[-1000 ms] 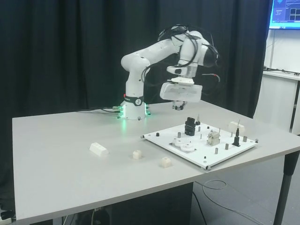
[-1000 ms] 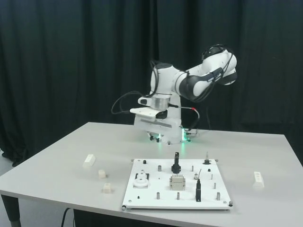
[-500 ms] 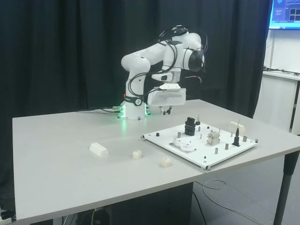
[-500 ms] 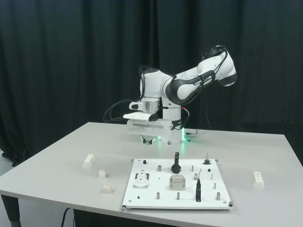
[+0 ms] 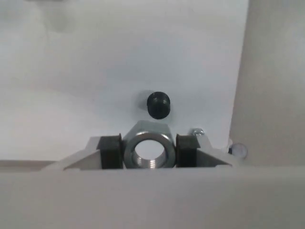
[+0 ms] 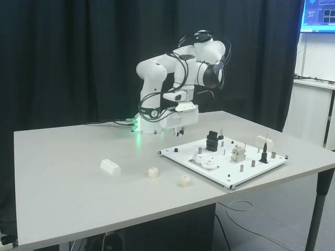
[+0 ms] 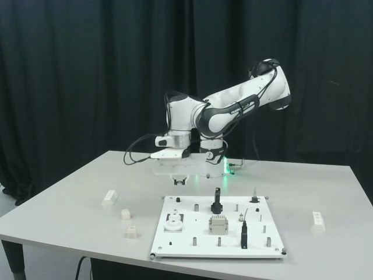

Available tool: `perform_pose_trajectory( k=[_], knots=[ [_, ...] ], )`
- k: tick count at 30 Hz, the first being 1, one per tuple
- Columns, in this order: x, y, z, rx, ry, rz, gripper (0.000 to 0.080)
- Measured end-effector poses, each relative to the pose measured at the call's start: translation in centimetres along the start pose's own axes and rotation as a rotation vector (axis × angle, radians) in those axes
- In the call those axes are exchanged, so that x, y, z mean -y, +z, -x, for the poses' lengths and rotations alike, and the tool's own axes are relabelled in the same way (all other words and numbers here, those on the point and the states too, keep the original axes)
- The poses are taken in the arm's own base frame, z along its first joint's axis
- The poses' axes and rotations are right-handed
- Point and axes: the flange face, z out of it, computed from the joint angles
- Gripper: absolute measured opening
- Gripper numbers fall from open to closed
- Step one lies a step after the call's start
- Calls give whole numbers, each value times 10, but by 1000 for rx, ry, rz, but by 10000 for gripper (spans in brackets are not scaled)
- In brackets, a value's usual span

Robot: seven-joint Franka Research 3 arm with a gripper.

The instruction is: Insert bolt 4.

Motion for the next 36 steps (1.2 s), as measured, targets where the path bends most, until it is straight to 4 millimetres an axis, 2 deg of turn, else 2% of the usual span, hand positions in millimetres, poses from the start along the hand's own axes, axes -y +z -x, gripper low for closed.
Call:
perform_pose_trajectory(
  k=[10, 36],
  knots=[
    [-5, 18, -2, 15, -62, -23, 239],
    [-13, 34, -2, 24, -119, -42, 239]
  ],
)
